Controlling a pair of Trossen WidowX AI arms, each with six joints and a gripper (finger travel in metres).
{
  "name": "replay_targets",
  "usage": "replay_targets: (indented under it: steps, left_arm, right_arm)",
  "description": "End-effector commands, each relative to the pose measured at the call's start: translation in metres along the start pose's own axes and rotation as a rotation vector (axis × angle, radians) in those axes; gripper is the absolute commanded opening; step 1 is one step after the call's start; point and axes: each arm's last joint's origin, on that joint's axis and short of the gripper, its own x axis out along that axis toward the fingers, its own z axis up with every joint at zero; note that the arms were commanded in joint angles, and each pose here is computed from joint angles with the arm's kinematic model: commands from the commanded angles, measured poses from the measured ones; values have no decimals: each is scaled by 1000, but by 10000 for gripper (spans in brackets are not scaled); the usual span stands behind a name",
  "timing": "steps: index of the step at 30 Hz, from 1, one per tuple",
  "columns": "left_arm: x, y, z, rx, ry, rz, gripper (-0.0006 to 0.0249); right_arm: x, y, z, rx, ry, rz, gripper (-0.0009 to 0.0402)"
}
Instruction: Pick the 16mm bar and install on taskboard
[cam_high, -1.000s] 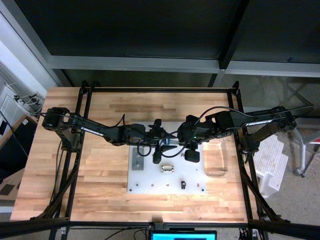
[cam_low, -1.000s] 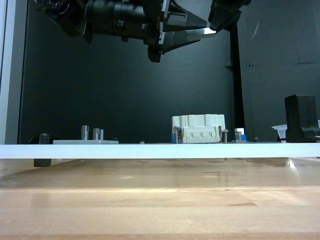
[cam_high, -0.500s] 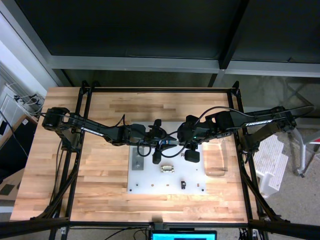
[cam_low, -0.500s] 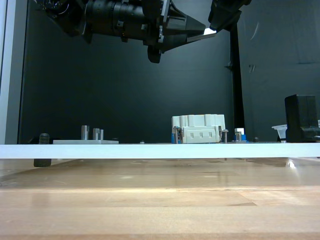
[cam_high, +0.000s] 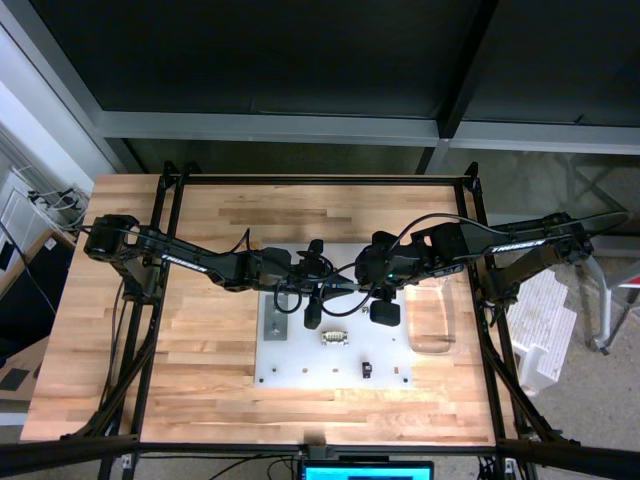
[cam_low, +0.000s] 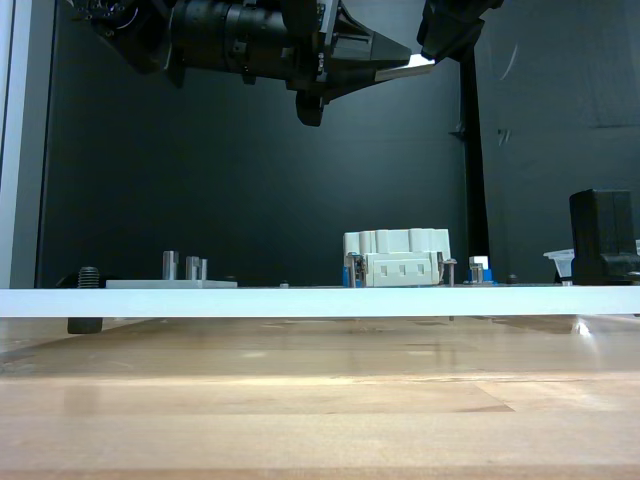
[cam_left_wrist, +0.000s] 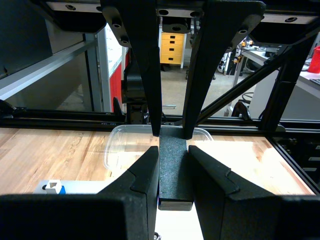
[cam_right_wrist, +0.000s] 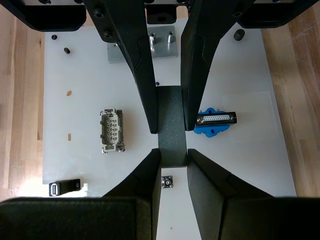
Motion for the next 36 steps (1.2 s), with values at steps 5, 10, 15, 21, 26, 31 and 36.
replay_targets:
  steps: [5,10,15,21,26,31,36]
  left_arm:
    - [0,-1,1,-2,-5,-4,0]
    - [0,-1,1,-2,-8,-6,2]
    - [0,-1,1,-3,-10,-6,0]
    - [-2,-1,4,-12,-20,-6,2]
    - [-6,-1,12,-19,-44,-7,1]
    - [-9,-1,19,-46,-65,4,1]
    - [-8,-2,31,-51,-99,-1,1]
  right_arm:
    - [0,0,0,-4,-1,-3,77]
    - [0,0,0,-3,-2,-3,148]
    - [-1,0,0,-9,-5,-3,214]
    - [-17,-5,-6,-7,-132,-4,247]
    - [-31,-10,-23,33,-384,51,247]
    - [-33,-16,-41,68,-548,61,247]
    - [-25,-15,-45,65,-609,75,247]
